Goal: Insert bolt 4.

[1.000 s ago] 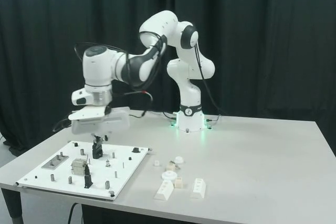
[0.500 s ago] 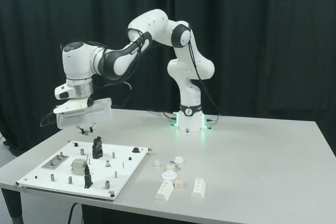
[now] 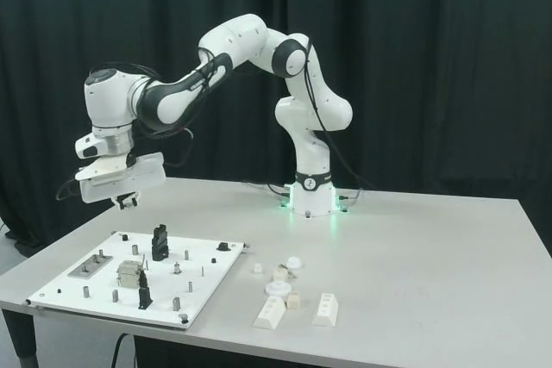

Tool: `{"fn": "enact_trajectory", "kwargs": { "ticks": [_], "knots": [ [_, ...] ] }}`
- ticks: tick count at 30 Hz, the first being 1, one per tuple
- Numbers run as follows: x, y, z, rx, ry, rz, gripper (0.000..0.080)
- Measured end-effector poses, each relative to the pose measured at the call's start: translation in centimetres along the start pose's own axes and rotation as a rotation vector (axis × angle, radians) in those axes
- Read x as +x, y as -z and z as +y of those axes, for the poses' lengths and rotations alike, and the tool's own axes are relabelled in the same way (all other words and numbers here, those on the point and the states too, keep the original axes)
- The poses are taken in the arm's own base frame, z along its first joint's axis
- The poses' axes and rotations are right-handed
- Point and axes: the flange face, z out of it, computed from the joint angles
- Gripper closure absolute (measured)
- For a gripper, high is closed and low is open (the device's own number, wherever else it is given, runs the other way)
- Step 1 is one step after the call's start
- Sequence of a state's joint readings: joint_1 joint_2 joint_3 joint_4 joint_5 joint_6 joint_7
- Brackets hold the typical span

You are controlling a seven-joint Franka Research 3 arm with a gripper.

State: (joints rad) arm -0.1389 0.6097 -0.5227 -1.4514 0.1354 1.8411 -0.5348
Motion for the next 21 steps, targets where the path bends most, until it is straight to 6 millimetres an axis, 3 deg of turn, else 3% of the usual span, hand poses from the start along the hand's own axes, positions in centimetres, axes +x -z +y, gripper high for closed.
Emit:
{"fn": "enact_trajectory", "kwargs": {
  "ticks": [10,21],
  "knots": [
    [-4.1,-2.3,5.2,0.004,0.032,0.006,0.0578],
    [-7.8,-4.8,8.8,0.024,0.155,0.050,0.0578]
  ]
}}
